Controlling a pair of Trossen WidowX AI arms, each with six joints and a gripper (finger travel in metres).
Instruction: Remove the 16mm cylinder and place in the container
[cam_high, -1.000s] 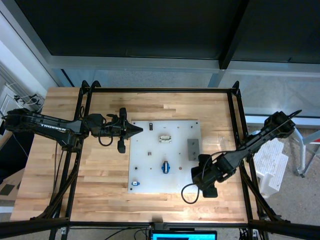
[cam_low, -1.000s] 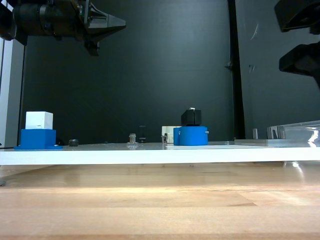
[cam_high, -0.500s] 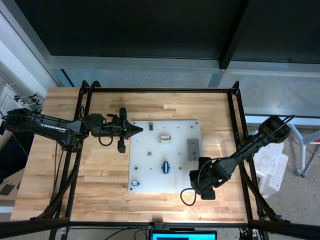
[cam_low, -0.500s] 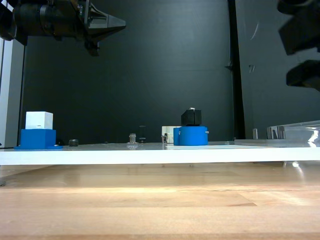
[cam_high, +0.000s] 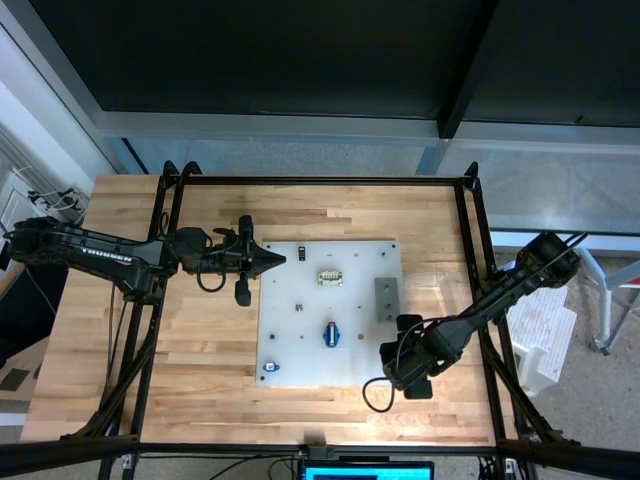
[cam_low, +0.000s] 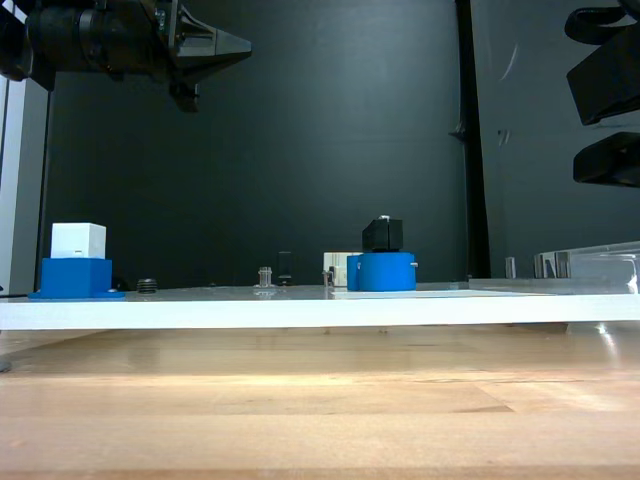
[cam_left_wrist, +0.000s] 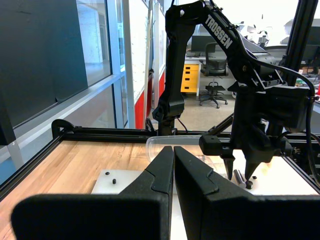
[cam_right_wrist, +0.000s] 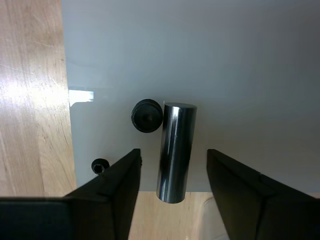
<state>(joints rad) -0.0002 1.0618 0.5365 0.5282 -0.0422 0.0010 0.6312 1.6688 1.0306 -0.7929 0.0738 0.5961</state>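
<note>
From above, the left claw (cam_high: 278, 260) hung clenched over the white board's (cam_high: 300, 350) 10 o'clock edge. The right claw (cam_high: 400, 347) hovered at the board's 4 o'clock edge, with the clear tub (cam_high: 440, 285) at the claw's 1 o'clock.

At table height, the tub (cam_low: 590, 265) sat at 3 o'clock.

The left wrist camera showed the grey cylinder (cam_left_wrist: 239, 177) under the right claw (cam_left_wrist: 241, 172).

The right wrist camera showed the cylinder (cam_right_wrist: 175, 150) between the right claw's (cam_right_wrist: 172, 172) released fingers (cam_right_wrist: 120, 187), touching neither.

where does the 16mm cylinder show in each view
high: hidden under right end effector, near right corner of white board
low: not seen
left wrist: 16mm cylinder under right end effector
right wrist: between its open fingers
shared landmark: white board; left end effector shut, by its left edge
</note>
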